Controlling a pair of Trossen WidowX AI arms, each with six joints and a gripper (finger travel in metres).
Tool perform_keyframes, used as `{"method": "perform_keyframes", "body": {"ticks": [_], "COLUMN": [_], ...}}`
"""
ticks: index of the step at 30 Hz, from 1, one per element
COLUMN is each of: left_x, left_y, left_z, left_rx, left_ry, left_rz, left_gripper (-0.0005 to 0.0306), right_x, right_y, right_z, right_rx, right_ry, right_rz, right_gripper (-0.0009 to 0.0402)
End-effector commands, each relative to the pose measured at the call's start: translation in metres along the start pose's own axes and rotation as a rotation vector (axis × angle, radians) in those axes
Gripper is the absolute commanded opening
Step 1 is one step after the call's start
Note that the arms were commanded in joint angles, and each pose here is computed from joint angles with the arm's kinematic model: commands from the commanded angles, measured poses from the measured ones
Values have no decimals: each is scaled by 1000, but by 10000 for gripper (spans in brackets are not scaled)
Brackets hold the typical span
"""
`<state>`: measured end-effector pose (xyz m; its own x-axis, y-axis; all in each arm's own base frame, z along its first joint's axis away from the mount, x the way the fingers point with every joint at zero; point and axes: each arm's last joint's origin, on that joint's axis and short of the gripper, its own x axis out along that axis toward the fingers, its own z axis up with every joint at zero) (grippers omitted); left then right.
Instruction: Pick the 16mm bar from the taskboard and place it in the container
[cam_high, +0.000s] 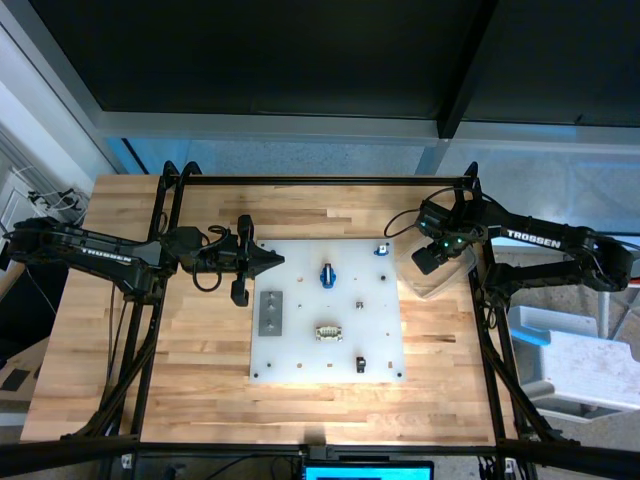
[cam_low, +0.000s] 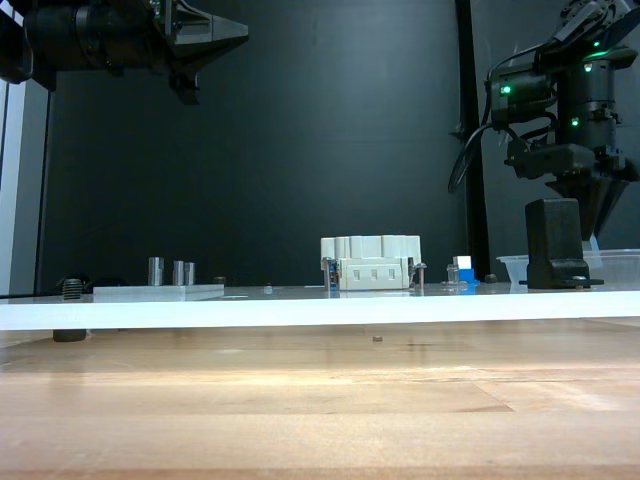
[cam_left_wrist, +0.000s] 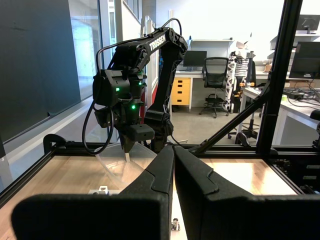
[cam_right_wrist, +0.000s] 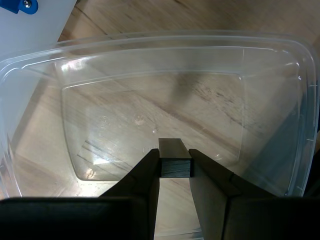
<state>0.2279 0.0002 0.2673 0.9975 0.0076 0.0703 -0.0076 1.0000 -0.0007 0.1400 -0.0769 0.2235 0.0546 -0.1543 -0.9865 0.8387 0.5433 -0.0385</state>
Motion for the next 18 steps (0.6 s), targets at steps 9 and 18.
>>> {"method": "perform_keyframes", "body": {"ticks": [9,18], "left_x": [0,0], "left_y": [0,0], "left_z": [0,0], "left_rx": [0,0], "left_ry": [0,0], "left_rz": [0,0], "left_gripper": [0,0], "right_x": [0,0], "right_y": [0,0], "right_z": [0,0], "right_rx": [10,16], "right_ry": [-4,-4], "right_rz": [1,2], "right_gripper": [169,219]}}
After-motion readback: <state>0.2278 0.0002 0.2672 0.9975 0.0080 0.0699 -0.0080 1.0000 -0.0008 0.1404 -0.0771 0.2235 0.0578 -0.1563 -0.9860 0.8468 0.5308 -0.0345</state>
